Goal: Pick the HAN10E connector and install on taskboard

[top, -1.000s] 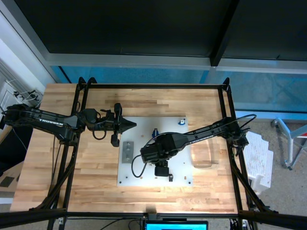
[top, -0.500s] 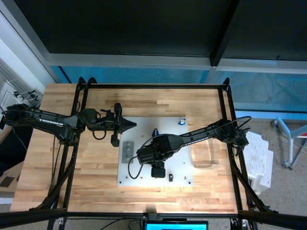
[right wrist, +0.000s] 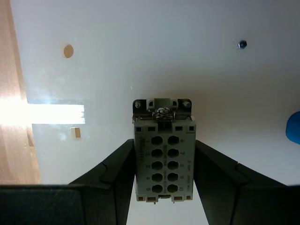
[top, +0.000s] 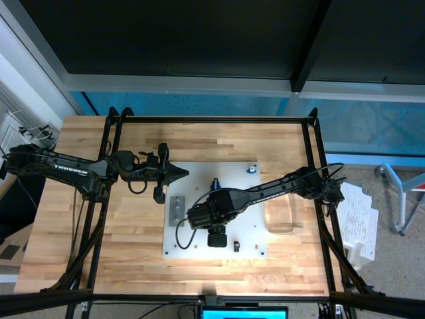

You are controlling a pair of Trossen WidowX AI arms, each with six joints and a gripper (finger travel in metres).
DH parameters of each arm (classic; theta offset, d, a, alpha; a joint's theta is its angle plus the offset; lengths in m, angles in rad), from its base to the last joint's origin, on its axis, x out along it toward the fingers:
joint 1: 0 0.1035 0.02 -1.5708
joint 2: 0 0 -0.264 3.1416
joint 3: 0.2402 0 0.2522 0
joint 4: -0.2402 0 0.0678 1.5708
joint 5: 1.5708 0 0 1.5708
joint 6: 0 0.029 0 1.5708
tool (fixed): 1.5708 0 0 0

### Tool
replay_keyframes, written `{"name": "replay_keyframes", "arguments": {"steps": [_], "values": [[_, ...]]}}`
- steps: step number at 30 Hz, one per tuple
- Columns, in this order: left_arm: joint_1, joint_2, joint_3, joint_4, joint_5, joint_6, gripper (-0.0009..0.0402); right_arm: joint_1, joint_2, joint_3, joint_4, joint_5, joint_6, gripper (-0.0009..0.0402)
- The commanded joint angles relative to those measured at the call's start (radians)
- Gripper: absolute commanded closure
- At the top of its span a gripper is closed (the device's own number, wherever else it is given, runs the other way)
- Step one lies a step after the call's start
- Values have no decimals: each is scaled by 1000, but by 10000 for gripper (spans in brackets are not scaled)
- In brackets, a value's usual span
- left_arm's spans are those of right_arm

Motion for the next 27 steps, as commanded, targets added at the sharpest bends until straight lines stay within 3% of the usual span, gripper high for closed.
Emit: {"name": "replay_keyframes", "arguments": {"steps": [1,27], "values": [[0,0,0,0,0,0,392,1,0,-8,0,0,-3,386],[0,0,0,0,0,0,392,9,0,-25,2,-1,-3,386]]}}
